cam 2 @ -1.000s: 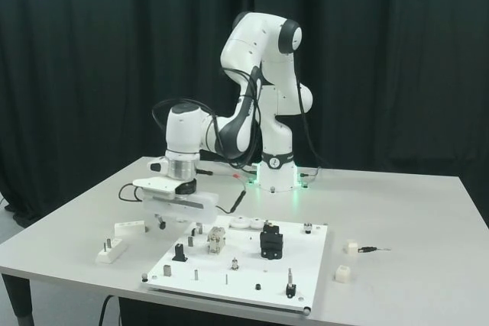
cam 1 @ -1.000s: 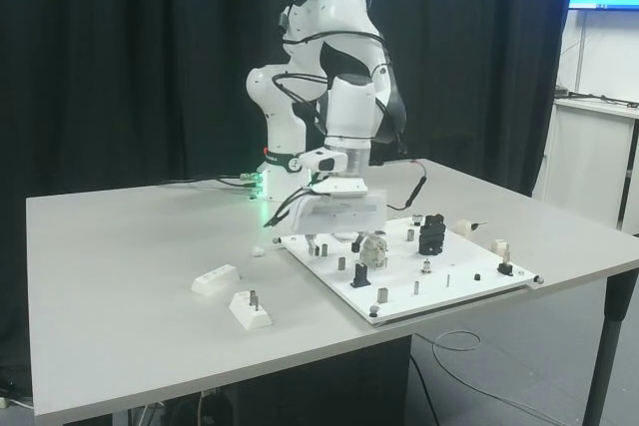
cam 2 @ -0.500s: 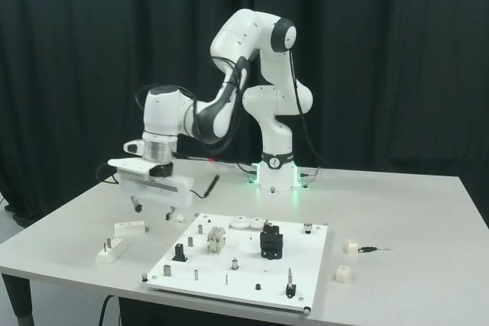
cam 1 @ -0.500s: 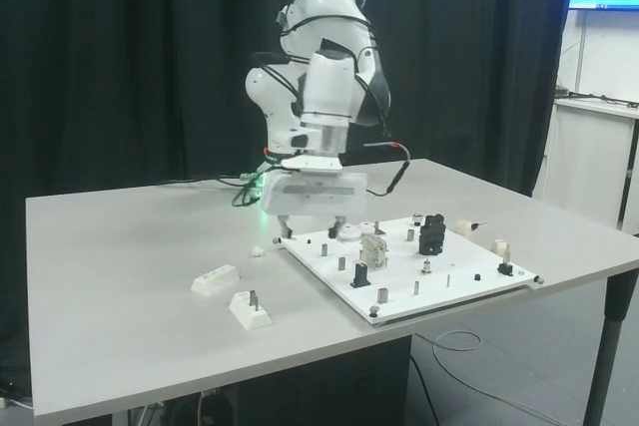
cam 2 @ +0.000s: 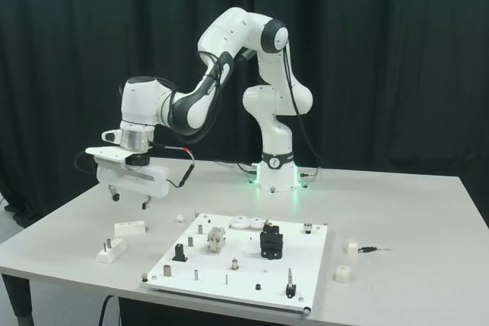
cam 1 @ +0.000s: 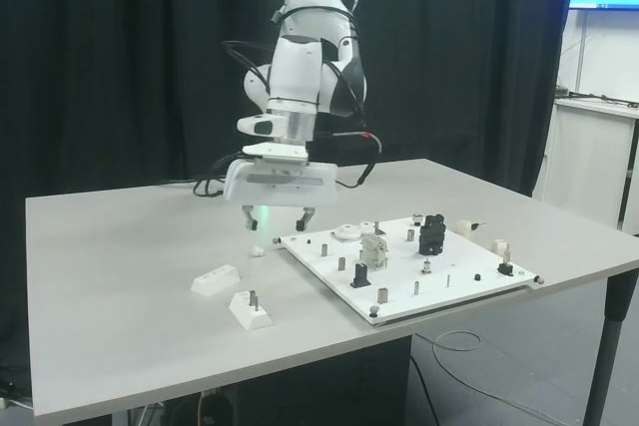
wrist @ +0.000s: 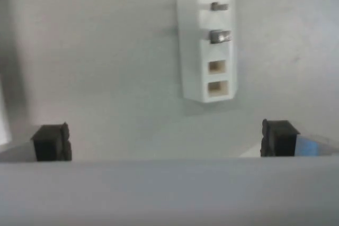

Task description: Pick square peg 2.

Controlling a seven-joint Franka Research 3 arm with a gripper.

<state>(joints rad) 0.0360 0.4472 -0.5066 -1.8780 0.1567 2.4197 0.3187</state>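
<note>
A white holder block (wrist: 207,43) lies on the grey table, carrying two grey pegs (wrist: 220,36) at one end and two empty square holes at the other. In the room views it is the low block with an upright peg (cam 1: 250,308) (cam 2: 111,250) near the table's front edge. My gripper (wrist: 165,140) is open, its black fingertips (wrist: 51,142) far apart with nothing between them. It hangs above the table (cam 1: 275,216) (cam 2: 130,200), off the board's side and well above the blocks.
A second white block (cam 1: 215,279) (cam 2: 129,228) lies beside the peg holder. The white assembly board (cam 1: 454,291) (cam 2: 306,265) carries several small black and grey parts. A tiny white piece (cam 1: 258,251) sits by the board's corner. Two small white blocks (cam 2: 352,246) lie beyond the board.
The arm has swung away from the board's near edge and risen, carrying the gripper over the bare table above the white blocks. The gripper has stayed open and empty.
</note>
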